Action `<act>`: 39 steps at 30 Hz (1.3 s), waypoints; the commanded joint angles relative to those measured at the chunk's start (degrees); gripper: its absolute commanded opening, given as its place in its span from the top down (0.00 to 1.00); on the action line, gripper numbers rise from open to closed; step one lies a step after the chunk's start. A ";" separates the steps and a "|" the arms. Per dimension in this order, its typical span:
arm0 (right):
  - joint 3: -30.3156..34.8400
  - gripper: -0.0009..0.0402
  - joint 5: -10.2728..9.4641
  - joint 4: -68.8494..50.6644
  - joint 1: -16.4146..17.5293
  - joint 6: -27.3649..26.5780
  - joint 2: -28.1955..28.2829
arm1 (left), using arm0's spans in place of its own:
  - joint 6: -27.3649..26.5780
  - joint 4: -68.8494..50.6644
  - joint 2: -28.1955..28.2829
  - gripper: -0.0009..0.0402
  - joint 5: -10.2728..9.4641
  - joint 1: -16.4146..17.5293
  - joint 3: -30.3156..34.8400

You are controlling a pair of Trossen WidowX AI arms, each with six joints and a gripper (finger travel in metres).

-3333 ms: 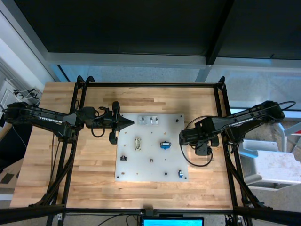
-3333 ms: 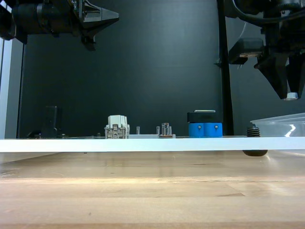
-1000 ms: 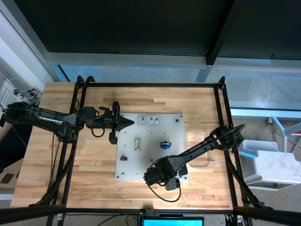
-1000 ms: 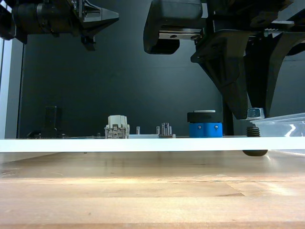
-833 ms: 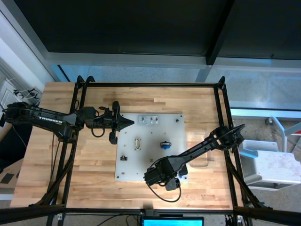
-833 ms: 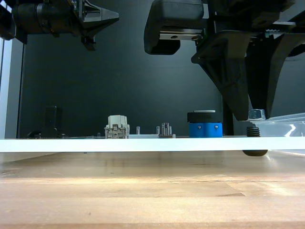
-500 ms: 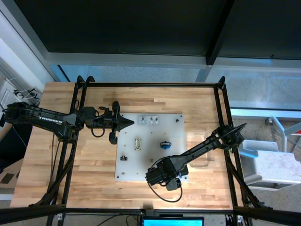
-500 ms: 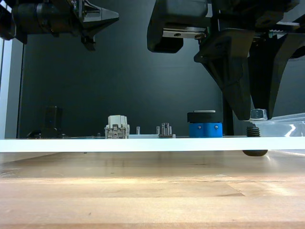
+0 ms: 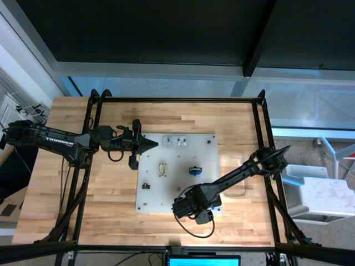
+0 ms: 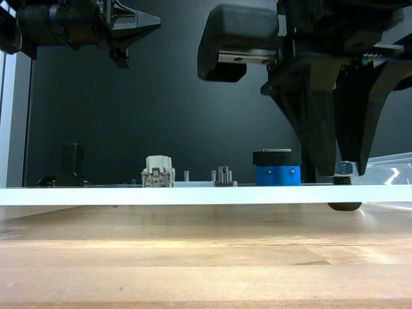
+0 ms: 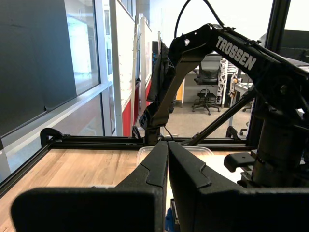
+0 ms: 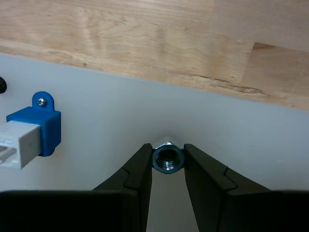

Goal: Pick the M12 fastener and fasten on the M12 threads

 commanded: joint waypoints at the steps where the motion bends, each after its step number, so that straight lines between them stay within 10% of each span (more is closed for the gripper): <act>1: -0.37 0.88 -0.07 0.44 -0.02 0.00 0.07 | 0.00 0.00 0.00 0.98 0.00 0.00 0.02; 15: -1.07 0.88 -0.11 0.83 -0.20 3.89 0.07 | 0.00 0.00 0.00 0.98 0.00 0.00 0.02; 39: -1.09 0.88 -0.07 0.85 -0.24 56.94 0.04 | 0.00 0.00 0.00 0.98 0.02 0.00 0.02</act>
